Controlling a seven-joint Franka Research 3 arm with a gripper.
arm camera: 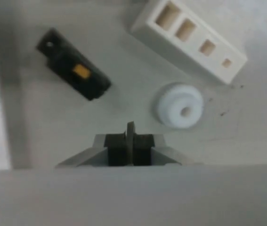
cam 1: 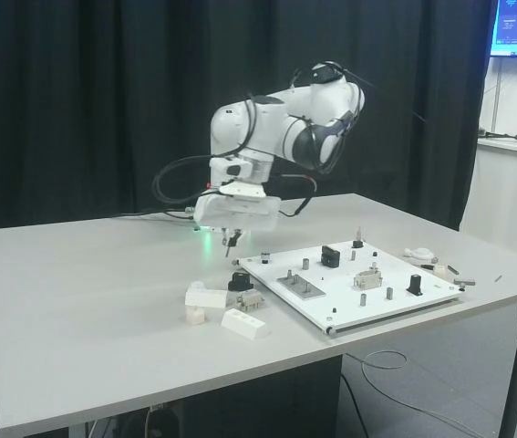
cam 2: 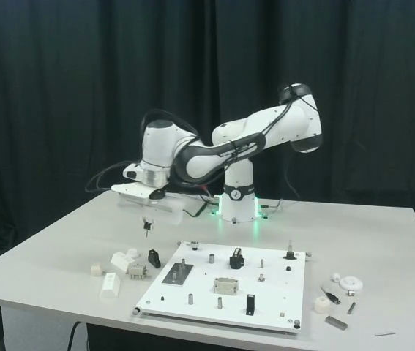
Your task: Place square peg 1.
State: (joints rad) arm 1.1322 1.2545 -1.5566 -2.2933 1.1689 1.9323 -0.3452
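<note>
The gripper (arm camera: 130, 141) has its two fingers closed on a small thin piece, and I believe this is the square peg (arm camera: 130, 129); only its grey tip shows between the black pads. In the room views the gripper (cam 2: 146, 225) hangs in the air above the grey table (cam 1: 85, 283), beside the white assembly board (cam 1: 349, 290) and not yet over it. Under it, near the board's corner, lie a white block with four square holes (arm camera: 190, 37), a white round gear (arm camera: 180, 106) and a black connector (arm camera: 72, 65). So the picking seems done. What is left, in my judgement, is to carry the peg over its square hole, to lower it in, and to release it.
</note>
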